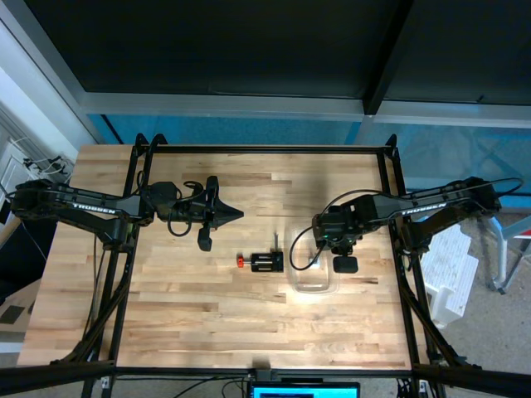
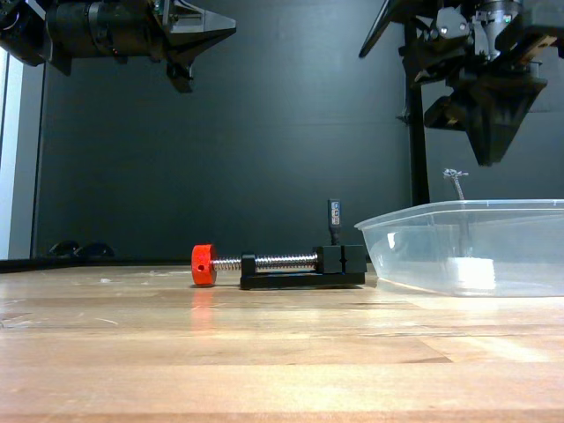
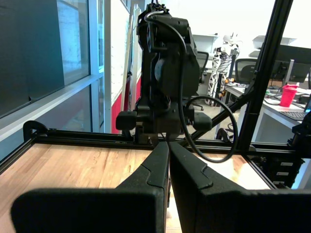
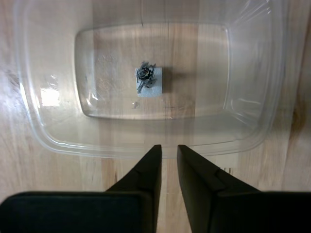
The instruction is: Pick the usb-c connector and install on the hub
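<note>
The usb-c connector, a small white block with a grey twisted wire stub on top, stands free on the floor of a clear plastic tub. In the low view the connector shows through the tub wall. My right gripper hangs above the tub's near rim, pointing down, open by a narrow gap and holding nothing; it is well above the connector. The hub stands upright in a small black vise. My left gripper is shut and empty, high over the table's left half.
The vise has a red knob on a screw pointing left and sits just left of the tub. Black frame rails run around the wooden table. The left arm's cable loops beside its wrist.
</note>
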Robot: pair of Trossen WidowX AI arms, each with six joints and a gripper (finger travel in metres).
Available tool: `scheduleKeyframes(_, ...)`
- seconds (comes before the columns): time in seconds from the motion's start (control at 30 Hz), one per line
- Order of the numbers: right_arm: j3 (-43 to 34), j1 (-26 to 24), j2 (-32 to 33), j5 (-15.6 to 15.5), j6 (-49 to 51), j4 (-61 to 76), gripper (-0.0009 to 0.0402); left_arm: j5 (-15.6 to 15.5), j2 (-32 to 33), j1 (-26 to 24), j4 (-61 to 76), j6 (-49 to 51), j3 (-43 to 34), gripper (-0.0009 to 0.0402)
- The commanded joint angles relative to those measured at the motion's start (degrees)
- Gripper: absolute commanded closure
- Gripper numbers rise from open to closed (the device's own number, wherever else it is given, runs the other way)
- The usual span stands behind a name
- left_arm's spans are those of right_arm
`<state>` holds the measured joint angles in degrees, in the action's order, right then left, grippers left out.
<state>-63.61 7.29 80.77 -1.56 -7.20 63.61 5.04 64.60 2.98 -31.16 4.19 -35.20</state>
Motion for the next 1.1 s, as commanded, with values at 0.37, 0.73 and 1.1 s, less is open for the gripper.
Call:
scheduleKeyframes(0.37, -0.57, 2.51, 6.38, 0.44, -0.04, -2.19, 0.0259, 0.02, 0.00, 0.00, -0.02, 0.00, 0.00, 0.0393)
scheduleKeyframes(0.73, -1.07, 2.97, 9.79, 0.46, -0.28, -5.90, 0.0219, 0.02, 0.00, 0.02, -0.02, 0.00, 0.00, 0.0393)
scheduleKeyframes(1.1, -1.07, 3.41, 13.49, 0.44, -1.31, -7.37, 0.0193, 0.02, 0.00, 0.00, -0.02, 0.00, 0.00, 0.0393)
